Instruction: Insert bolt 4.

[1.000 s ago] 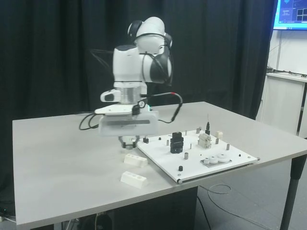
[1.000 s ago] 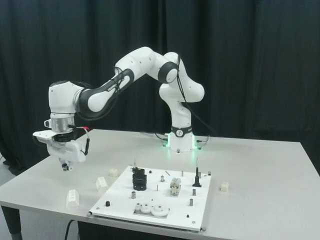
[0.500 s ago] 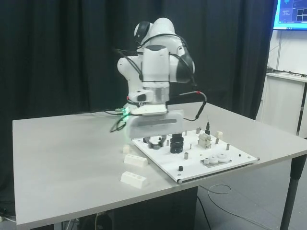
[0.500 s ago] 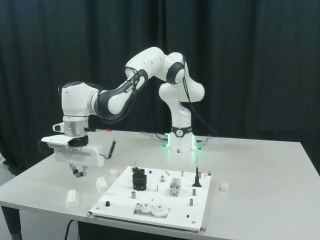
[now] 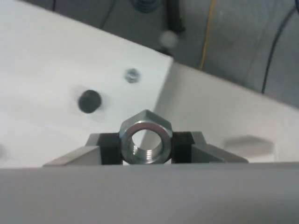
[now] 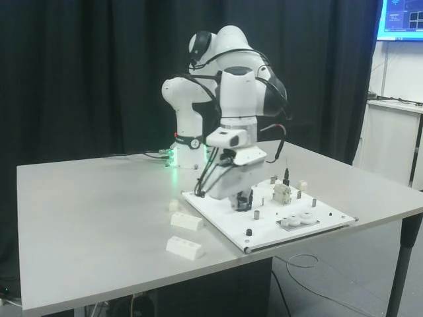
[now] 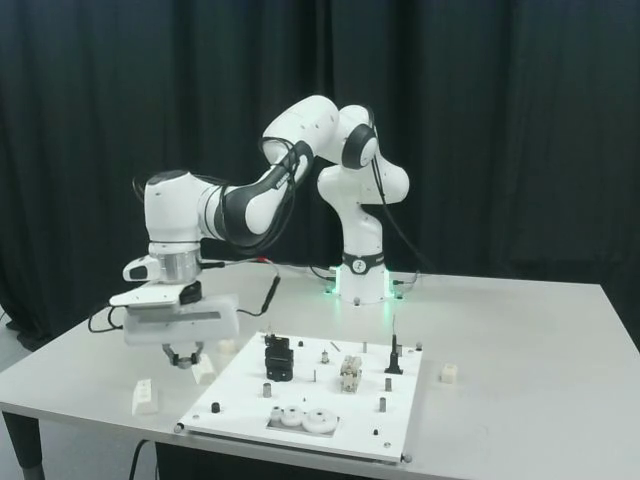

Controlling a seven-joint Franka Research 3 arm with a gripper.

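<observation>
I have swung in from the bare table to the board's (image 7: 400,420) edge, my claw (image 5: 145,151) pinching the bolt (image 5: 145,141), so insertion is close.

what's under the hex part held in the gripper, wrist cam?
Below the grey hex-headed threaded part, gripped by the gripper, lies the white board's edge, with grey table beside it. Directly beneath is hidden.

The hex nut (image 5: 145,141) is bright, polished metal with a cleanly cut inner thread. The gripper's (image 5: 145,148) fingers (image 5: 110,148) look like matt black plastic or rubber. The board (image 7: 340,411) is smooth matt white, the table (image 6: 86,211) matt grey, and the arm (image 7: 250,195) glossy white plastic.
</observation>
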